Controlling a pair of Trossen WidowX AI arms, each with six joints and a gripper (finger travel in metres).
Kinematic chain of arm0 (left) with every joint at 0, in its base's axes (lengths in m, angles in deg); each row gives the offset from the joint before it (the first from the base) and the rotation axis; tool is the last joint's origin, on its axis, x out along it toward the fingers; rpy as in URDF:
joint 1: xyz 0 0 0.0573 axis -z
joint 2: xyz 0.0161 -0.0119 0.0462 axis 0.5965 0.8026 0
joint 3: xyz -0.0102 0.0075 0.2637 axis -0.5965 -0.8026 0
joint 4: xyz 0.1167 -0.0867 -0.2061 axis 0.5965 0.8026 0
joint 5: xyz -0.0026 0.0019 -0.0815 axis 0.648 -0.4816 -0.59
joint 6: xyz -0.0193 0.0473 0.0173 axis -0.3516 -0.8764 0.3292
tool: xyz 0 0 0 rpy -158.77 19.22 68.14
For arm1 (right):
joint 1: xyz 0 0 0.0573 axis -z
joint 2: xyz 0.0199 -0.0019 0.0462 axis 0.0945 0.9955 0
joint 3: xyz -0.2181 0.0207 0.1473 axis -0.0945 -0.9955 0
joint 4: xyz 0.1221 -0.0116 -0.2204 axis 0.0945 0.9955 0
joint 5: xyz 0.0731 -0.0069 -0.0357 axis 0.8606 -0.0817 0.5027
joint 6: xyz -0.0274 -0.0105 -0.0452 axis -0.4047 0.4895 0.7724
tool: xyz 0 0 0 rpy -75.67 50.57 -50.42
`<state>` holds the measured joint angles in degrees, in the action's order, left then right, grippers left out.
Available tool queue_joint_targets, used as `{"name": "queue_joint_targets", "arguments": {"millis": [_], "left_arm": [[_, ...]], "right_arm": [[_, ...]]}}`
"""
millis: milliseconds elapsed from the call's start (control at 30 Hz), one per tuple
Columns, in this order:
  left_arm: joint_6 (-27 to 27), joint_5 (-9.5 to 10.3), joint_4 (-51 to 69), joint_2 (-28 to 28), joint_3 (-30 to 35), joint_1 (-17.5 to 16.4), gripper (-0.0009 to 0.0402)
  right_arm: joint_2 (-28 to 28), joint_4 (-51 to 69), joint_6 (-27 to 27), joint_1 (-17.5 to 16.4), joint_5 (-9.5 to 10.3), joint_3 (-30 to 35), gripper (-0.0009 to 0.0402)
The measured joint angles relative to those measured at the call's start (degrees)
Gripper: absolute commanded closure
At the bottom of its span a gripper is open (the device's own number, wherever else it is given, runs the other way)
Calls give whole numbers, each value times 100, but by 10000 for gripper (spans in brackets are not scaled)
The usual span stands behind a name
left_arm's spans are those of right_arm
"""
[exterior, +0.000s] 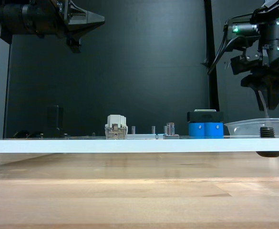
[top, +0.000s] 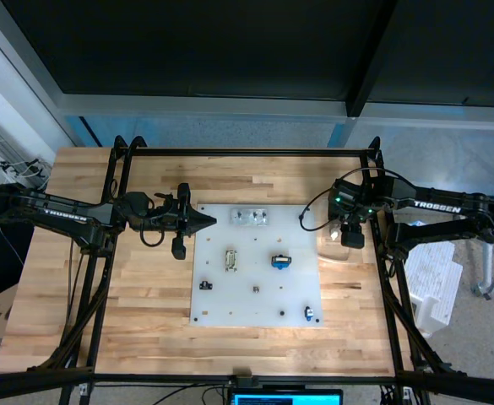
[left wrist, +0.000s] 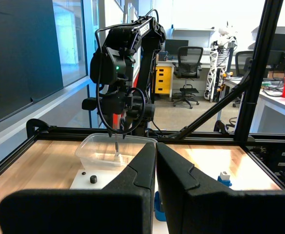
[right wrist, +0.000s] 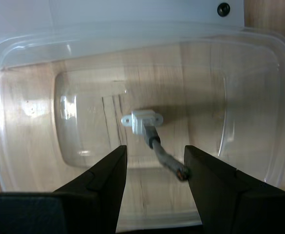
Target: Pick the RJ45 connector and install on taskboard
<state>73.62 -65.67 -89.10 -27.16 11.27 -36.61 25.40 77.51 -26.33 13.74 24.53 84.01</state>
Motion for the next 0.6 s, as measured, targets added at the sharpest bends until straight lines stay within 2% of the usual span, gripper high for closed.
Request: {"name": "queue_joint_targets", "arguments": {"millis": [600], "left_arm": [[0,0,0,0,0,0,393]], "right_arm": [[531,-275,238,50,42,-103,233]]}}
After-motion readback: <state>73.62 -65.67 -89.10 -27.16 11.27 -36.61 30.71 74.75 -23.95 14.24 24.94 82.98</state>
